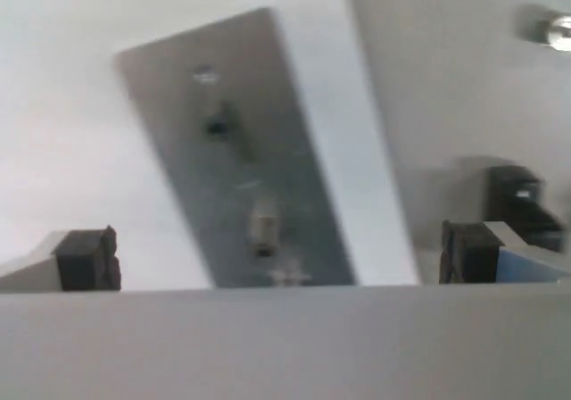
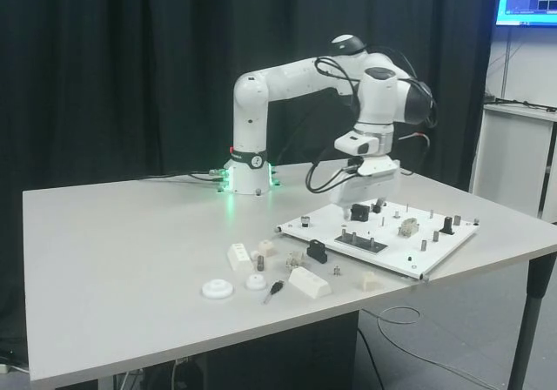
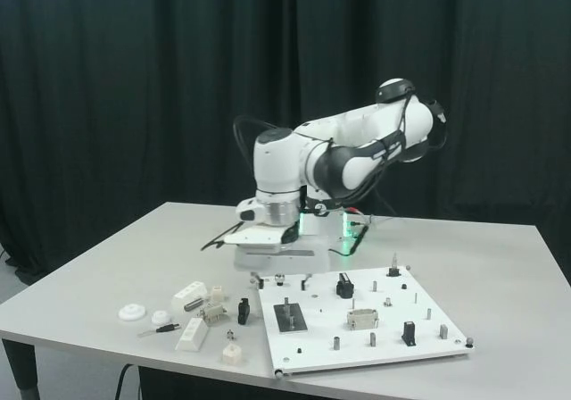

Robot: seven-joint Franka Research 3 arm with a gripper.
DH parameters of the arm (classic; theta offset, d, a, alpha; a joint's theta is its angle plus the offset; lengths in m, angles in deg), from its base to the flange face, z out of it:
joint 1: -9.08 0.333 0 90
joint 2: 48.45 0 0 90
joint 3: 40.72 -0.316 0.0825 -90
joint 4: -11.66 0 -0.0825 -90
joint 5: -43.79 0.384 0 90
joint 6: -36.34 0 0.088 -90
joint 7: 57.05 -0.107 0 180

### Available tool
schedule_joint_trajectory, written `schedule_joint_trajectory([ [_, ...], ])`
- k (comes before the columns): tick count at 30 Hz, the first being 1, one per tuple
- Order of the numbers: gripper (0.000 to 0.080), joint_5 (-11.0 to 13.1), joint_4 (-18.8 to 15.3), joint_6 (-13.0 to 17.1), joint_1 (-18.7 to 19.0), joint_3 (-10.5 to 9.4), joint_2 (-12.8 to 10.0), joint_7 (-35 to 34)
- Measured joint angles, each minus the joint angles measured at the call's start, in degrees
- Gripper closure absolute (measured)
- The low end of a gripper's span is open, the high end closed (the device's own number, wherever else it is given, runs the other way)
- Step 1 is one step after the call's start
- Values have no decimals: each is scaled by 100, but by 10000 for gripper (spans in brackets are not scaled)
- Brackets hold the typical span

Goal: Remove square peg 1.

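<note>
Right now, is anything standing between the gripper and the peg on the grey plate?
Nothing visible does. The gripper hangs open above the grey plate, and the peg stands on that plate in the gap between the fingertips, with only air above it.

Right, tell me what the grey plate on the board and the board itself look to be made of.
Grey plate: probably metal, with a dull brushed look, soft sheen and screw holes. Board: white, smooth, matt, with a thin flat edge; likely plastic or painted sheet, but the look leaves that open.
</note>
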State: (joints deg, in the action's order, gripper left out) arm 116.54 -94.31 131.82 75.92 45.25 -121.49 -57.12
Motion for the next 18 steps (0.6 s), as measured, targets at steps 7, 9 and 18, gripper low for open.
schedule_joint_trajectory([
  [7,3,-111,-63,-6,374,2,19,-241],
  [9,3,-156,-77,-6,476,3,24,-310],
  [18,3,-291,-238,31,942,9,75,-320],
])
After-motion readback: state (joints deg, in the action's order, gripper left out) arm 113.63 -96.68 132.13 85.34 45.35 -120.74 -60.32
